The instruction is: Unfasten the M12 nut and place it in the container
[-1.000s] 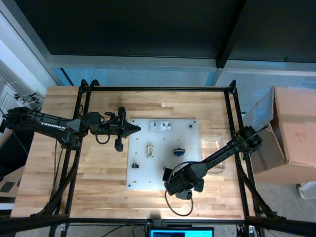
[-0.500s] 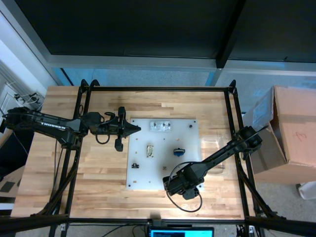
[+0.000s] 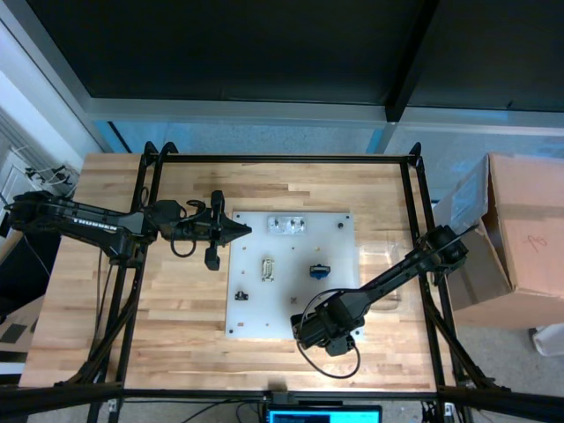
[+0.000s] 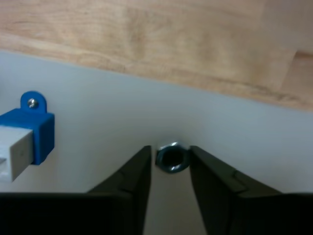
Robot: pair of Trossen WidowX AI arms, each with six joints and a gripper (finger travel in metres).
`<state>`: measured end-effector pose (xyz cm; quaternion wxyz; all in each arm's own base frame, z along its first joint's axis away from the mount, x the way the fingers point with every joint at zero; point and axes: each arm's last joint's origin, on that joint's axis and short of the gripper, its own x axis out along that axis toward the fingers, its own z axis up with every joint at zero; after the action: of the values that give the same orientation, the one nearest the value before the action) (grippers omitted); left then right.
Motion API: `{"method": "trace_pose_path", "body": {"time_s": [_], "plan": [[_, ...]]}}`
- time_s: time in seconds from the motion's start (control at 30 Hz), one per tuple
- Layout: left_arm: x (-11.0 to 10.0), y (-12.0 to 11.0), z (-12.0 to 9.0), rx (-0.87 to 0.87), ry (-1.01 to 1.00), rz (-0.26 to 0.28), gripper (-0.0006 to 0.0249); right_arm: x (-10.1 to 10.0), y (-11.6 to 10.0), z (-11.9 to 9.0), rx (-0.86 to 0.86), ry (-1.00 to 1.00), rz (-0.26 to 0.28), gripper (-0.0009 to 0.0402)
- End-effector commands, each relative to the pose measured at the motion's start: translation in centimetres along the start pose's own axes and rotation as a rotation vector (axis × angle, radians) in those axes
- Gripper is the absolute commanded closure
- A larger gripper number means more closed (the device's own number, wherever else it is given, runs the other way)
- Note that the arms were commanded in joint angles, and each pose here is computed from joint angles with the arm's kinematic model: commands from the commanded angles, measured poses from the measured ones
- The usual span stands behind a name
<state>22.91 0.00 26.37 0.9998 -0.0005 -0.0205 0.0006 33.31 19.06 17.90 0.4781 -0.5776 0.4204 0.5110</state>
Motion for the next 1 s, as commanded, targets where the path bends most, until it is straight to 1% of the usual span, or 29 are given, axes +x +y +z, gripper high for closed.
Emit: {"method": "trace_pose_path", "body": {"time_s": [0.03,0.13,0.2,0.27,0.33,0.43,0.53,0.63,0.7,0.77,0.83,0.87,0.93,1.0], "plan": [[0.0,0.0,0.0,0.000,0.000,0.000,0.0243,-0.2,0.1,0.1,0.053,0.002,0.014,0.0230],[0.0,0.0,0.0,0.000,0.000,0.000,0.0243,-0.8,0.2,0.1,0.121,0.011,0.033,0.0204],[0.0,0.0,0.0,0.000,0.000,0.000,0.0243,-1.5,0.3,0.1,0.215,0.014,0.039,0.0192],[0.0,0.0,0.0,0.000,0.000,0.000,0.0243,-1.9,0.2,0.1,0.321,0.014,0.033,0.0186],[0.0,0.0,0.0,0.000,0.000,0.000,0.0243,-2.6,0.2,0.2,0.462,0.005,0.026,0.0185],[0.0,0.0,0.0,0.000,0.000,0.000,0.0243,-3.4,0.1,0.3,0.748,-0.015,0.015,0.0193],[0.0,0.0,0.0,0.000,0.000,0.000,0.0243,-3.7,0.2,0.4,1.076,-0.061,0.049,0.0218],[0.0,0.0,0.0,0.000,0.000,0.000,0.0243,-3.6,0.3,0.5,1.339,-0.077,0.101,0.0262],[0.0,0.0,0.0,0.000,0.000,0.000,0.0243,-3.4,0.4,0.4,1.453,-0.068,0.112,0.0298],[0.0,0.0,0.0,0.000,0.000,0.000,0.0243,-3.3,0.5,0.5,1.524,-0.075,0.138,0.0338],[0.0,0.0,0.0,0.000,0.000,0.000,0.0243,-2.9,0.5,0.5,1.613,-0.083,0.136,0.0384],[0.0,0.0,0.0,0.000,0.000,0.000,0.0243,-2.7,0.4,0.5,1.655,-0.095,0.134,0.0400],[0.0,0.0,0.0,0.000,0.000,0.000,0.0243,-2.4,0.2,0.6,1.744,-0.118,0.128,0.0386],[0.0,0.0,0.0,0.000,0.000,0.000,0.0243,-2.1,0.1,0.7,1.796,-0.138,0.123,0.0394]]}}
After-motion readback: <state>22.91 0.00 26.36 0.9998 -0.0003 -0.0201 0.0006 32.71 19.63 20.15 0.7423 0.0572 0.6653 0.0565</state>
